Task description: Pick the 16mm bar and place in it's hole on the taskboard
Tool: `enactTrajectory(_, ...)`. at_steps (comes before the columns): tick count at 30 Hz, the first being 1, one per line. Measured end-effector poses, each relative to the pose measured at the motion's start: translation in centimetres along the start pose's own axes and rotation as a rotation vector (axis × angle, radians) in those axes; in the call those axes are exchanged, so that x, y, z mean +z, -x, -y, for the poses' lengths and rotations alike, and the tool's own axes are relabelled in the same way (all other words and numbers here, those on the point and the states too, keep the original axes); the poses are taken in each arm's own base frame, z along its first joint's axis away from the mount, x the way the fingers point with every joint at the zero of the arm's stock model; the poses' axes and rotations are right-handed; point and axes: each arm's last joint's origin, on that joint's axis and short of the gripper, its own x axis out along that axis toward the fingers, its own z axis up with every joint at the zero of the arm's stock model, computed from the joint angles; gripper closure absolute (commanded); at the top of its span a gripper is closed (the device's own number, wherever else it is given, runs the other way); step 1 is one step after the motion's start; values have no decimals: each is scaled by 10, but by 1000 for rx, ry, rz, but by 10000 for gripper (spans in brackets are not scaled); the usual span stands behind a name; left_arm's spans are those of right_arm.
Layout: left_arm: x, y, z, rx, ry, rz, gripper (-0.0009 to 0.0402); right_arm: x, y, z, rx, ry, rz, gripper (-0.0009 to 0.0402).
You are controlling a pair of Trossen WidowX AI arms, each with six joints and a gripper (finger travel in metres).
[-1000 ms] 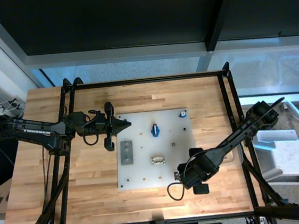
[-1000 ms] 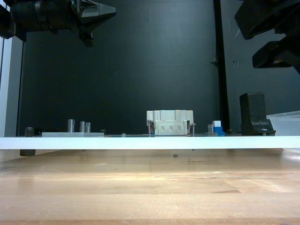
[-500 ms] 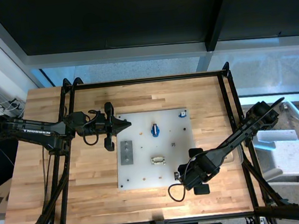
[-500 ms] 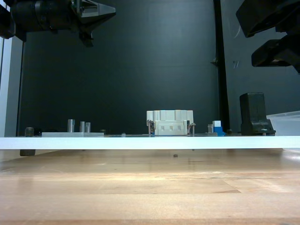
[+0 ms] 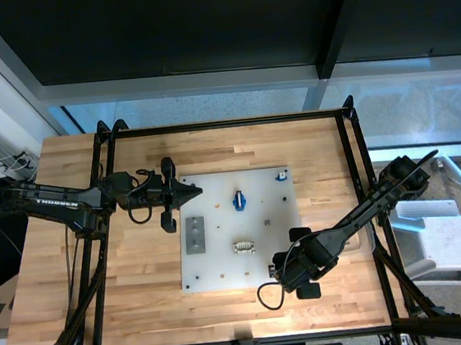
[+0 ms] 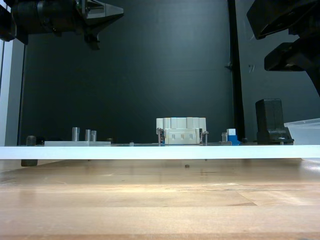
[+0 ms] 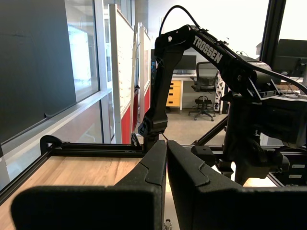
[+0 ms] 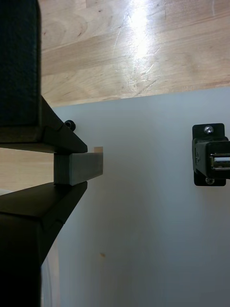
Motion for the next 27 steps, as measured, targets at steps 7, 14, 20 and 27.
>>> enactTrajectory(7,0,0,0,0,0,-1,393,0,0,-1,25,1,-10,393)
enactTrajectory(14,0,0,0,0,0,0,393,0,0,-1,27,14,-11,394)
enactTrajectory(20,0,0,0,0,0,-1,393,0,0,-1,29,22,-12,393)
enactTrajectory(27,0,0,0,0,0,0,393,1,-6,-2,17,30,-19,393)
